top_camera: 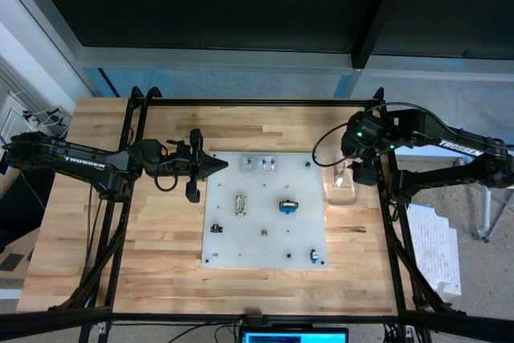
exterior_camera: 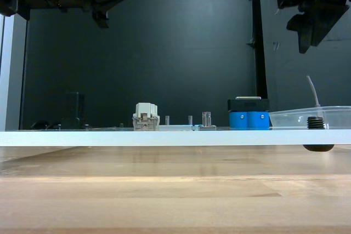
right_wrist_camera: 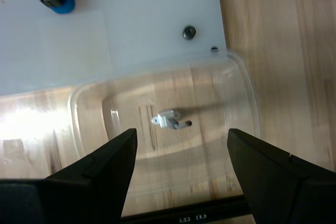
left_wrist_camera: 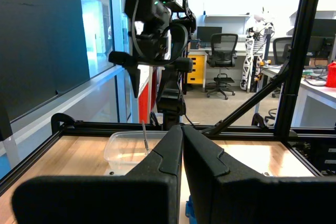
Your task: Pick the RJ45 connector and install on taskboard
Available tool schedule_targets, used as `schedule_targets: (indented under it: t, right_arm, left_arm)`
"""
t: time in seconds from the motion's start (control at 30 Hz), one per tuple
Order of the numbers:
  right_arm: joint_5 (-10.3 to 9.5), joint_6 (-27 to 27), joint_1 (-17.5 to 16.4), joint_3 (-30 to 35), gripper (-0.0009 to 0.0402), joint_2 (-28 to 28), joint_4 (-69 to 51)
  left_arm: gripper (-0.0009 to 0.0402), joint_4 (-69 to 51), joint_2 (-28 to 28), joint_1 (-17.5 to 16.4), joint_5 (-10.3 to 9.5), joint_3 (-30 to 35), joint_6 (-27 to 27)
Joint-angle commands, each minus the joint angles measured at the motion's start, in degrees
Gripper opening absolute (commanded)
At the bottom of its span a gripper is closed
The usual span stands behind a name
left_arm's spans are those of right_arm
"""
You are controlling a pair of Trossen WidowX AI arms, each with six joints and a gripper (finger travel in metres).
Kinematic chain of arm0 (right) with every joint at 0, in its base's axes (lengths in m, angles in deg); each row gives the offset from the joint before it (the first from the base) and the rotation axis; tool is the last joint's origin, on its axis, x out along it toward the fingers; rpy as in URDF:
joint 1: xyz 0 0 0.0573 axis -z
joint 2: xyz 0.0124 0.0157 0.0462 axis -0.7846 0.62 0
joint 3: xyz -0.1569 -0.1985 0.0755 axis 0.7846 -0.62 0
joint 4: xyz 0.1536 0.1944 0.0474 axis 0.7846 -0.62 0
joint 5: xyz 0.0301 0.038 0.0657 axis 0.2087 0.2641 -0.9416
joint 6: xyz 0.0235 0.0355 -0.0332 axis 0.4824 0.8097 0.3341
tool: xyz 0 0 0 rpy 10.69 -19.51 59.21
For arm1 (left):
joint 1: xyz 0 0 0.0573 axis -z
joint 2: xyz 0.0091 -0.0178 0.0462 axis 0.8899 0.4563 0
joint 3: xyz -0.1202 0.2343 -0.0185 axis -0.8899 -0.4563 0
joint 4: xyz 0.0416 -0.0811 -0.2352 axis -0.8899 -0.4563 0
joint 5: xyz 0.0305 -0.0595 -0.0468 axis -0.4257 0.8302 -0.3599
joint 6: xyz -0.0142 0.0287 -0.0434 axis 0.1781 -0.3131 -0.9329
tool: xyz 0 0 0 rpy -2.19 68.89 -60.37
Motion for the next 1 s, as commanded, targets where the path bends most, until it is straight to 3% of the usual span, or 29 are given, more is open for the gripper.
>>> schedule_targets:
  t: [0.03,0.4,0.63,1.0]
  right_arm:
    - [-0.13,-2.3,2.3,-1.6,0.0242,0.3,0.2]
    - [-0.28,-7.6,4.9,-7.1,0.024,0.3,2.1]
    - [-1.62,-10.6,5.4,-12.0,0.024,0.3,5.7]
    - [-2.23,-9.9,5.4,-17.6,0.024,1.0,12.6]
  left_arm:
    - [0.0,0.0,0.0,0.0,0.0,0.0,0.0]
    - [0.0,0.0,0.0,0.0,0.0,0.0,0.0]
    - [0.0,0.0,0.0,0.0,0.0,0.0,0.0]
    - [0.0,0.0,0.0,0.0,0.0,0.0,0.0]
